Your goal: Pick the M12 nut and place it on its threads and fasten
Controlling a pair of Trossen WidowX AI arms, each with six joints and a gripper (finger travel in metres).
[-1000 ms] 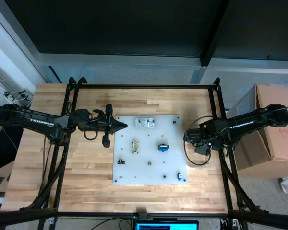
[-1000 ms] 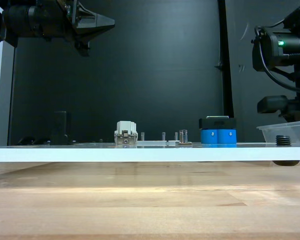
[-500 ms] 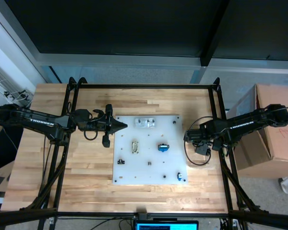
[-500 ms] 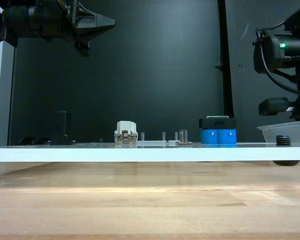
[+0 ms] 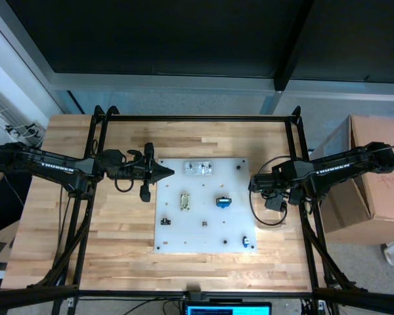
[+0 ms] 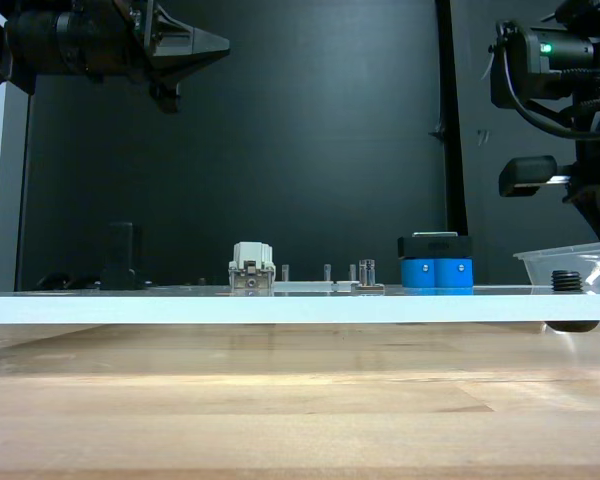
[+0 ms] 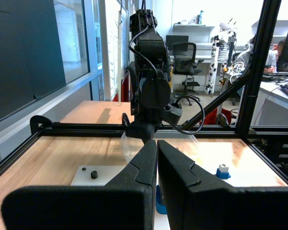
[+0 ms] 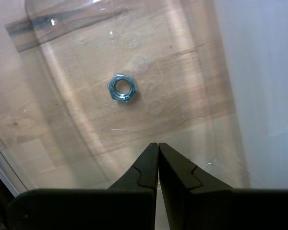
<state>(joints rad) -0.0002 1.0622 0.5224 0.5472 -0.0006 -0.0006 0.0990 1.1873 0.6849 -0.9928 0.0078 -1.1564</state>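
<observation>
1. Hanging over the clear tray (image 8: 62, 33), my right gripper (image 8: 158, 146) has its fingers pressed together with nothing between them. The tray sits on the table just off the white board (image 5: 184, 236), at 3 o'clock of it.
2. The M12 nut (image 8: 122, 88) lies free on the tray floor, clear of my right fingertips and untouched by them. It is not held and not on its stud.
3. The stud (image 6: 566, 281) stands bare, ribs showing, near the board's 5 o'clock corner. In the low view it stands in front of the tray.
4. My left gripper (image 7: 157, 143) hovers high over the board's edge at about 10 o'clock, fingers together and empty. I judge it is held there to leave the tray side free.
5. I judge the pick is not yet made. My right fingers would have to part before they could straddle the nut.
6. Condition of the nut: a small silver hexagon with a faint blue sheen, flat on one face, bore facing up at my wrist camera. Being low and thin, it offers little height for a grip across two opposite flats
</observation>
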